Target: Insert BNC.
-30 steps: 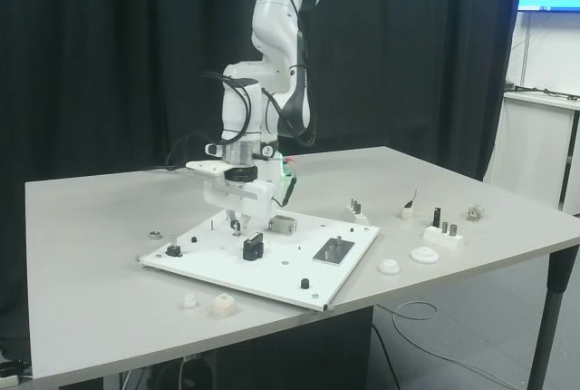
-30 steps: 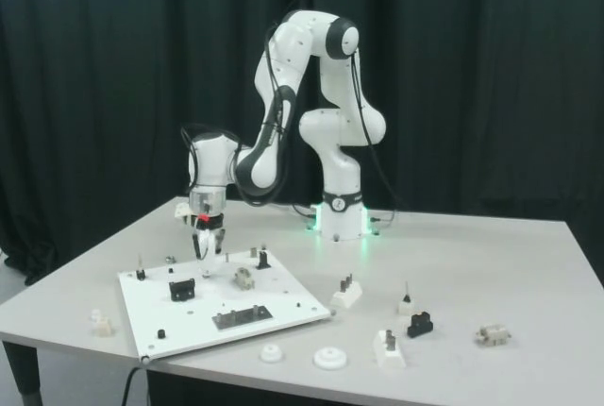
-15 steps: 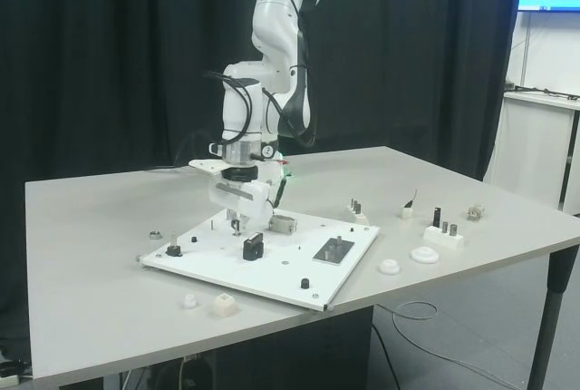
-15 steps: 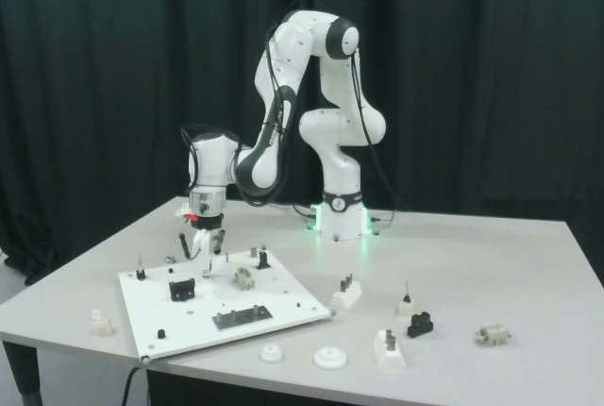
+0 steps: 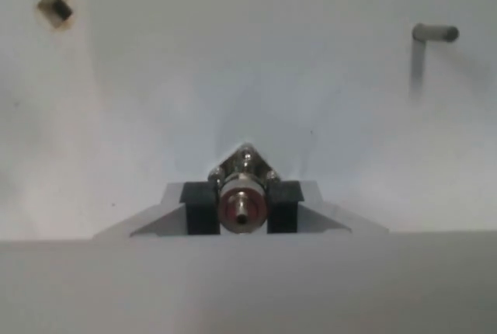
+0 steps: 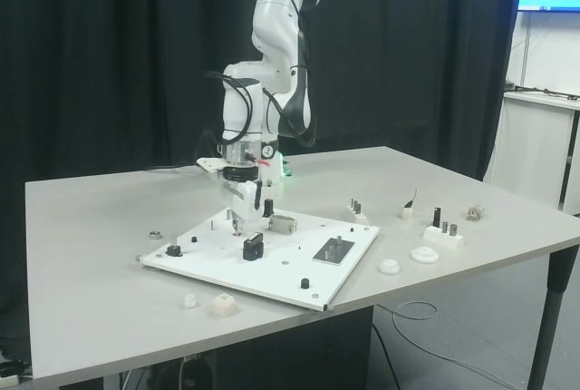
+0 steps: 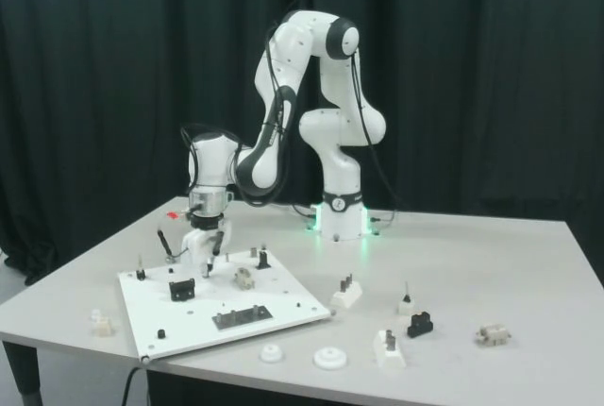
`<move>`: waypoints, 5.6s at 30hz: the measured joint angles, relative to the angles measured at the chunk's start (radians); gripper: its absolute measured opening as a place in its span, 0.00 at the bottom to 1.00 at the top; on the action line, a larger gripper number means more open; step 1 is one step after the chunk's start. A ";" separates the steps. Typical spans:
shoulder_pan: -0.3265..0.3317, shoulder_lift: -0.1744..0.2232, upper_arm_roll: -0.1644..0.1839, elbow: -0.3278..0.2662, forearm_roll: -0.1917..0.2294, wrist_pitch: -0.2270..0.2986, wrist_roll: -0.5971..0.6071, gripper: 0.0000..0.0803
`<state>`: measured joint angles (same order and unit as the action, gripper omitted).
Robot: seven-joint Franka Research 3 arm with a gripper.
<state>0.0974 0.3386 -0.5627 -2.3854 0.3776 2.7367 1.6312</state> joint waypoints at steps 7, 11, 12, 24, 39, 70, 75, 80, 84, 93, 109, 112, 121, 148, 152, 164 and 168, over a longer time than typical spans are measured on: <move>0.000 0.001 0.000 0.001 0.000 0.000 0.085 0.16; 0.000 0.001 0.000 0.002 0.000 0.000 0.124 0.16; 0.000 0.001 -0.001 0.002 0.000 0.000 0.135 0.16; 0.000 0.001 -0.002 0.003 0.000 0.000 0.238 0.16; 0.001 0.003 -0.003 0.004 0.000 -0.001 0.397 0.16; 0.010 0.006 -0.008 0.010 -0.085 -0.012 -0.019 0.16; 0.010 0.007 -0.008 0.009 -0.085 -0.012 -0.180 0.16; 0.010 0.007 -0.008 0.009 -0.085 -0.012 -0.309 0.16; 0.010 0.006 -0.008 0.008 -0.085 -0.012 -0.405 0.16; 0.010 0.001 -0.010 0.004 -0.085 -0.012 -0.575 0.16; 0.010 -0.015 -0.013 -0.014 -0.085 0.006 -0.798 0.16; 0.010 -0.017 -0.012 -0.019 -0.085 0.014 -0.846 0.16; 0.015 -0.018 -0.007 -0.023 -0.084 0.025 -0.965 0.16; 0.012 -0.014 -0.010 -0.023 -0.083 0.034 -1.146 0.16; 0.012 -0.014 -0.010 -0.023 -0.083 0.033 -1.171 0.16; 0.011 -0.007 -0.009 -0.023 -0.072 0.032 -1.266 0.16; 0.011 -0.007 -0.010 -0.022 -0.067 0.030 -1.280 0.16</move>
<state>0.1086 0.3311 -0.5726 -2.4079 0.3103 2.7670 0.3514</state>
